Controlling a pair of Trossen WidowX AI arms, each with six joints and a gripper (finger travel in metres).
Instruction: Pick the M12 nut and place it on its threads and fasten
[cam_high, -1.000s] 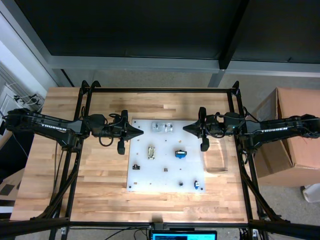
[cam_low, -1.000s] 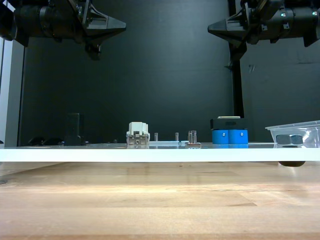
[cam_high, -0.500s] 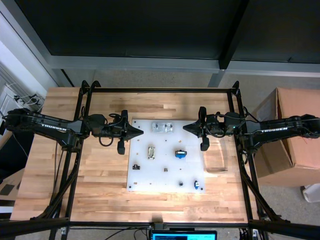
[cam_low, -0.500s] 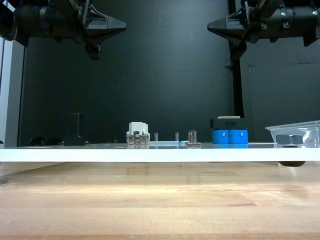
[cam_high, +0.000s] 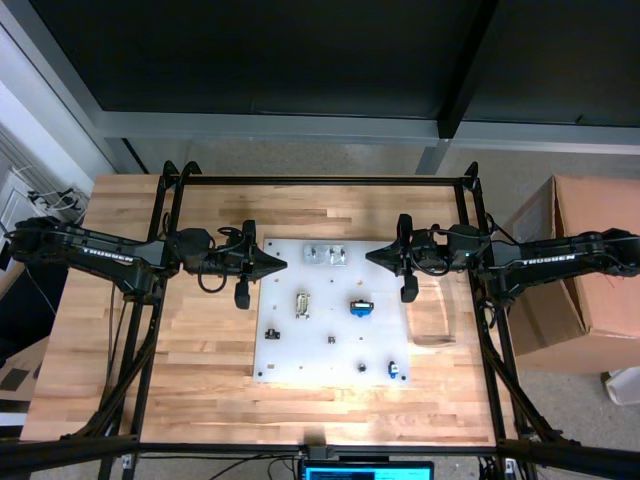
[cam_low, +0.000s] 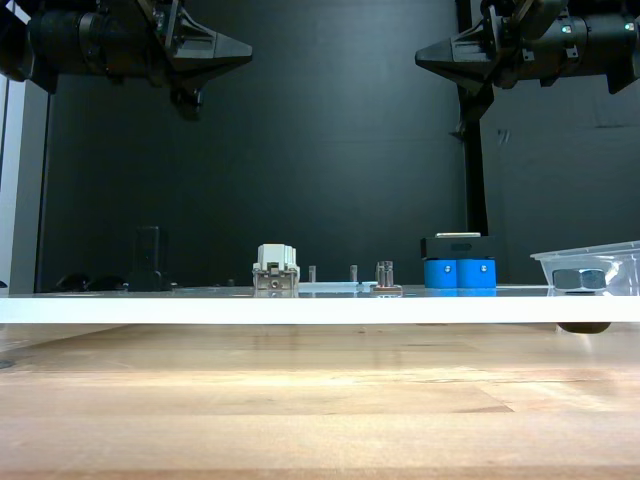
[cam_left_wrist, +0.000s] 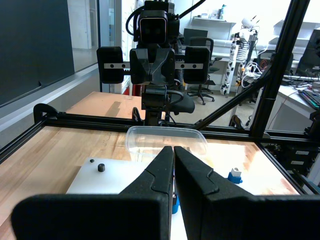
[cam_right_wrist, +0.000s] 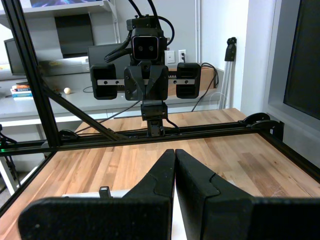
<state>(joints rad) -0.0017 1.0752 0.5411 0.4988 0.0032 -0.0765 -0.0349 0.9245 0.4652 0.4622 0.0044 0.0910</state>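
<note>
Apparently seated: the M12 nut (cam_low: 578, 277) sits on its stud, and both arms are parked high.
The nut rests low on the white board (cam_high: 300, 345) near its near right edge, with no ribs showing beneath it. From above, the clear tray (cam_high: 432, 343) behind it looks empty. The left gripper (cam_high: 283, 265) and right gripper (cam_high: 369, 256) hover over the board's far half, jaws pressed together on nothing. If it needs more tightening, I'd part the right jaws, descend squarely, grip the flats and turn without tilting.
</note>
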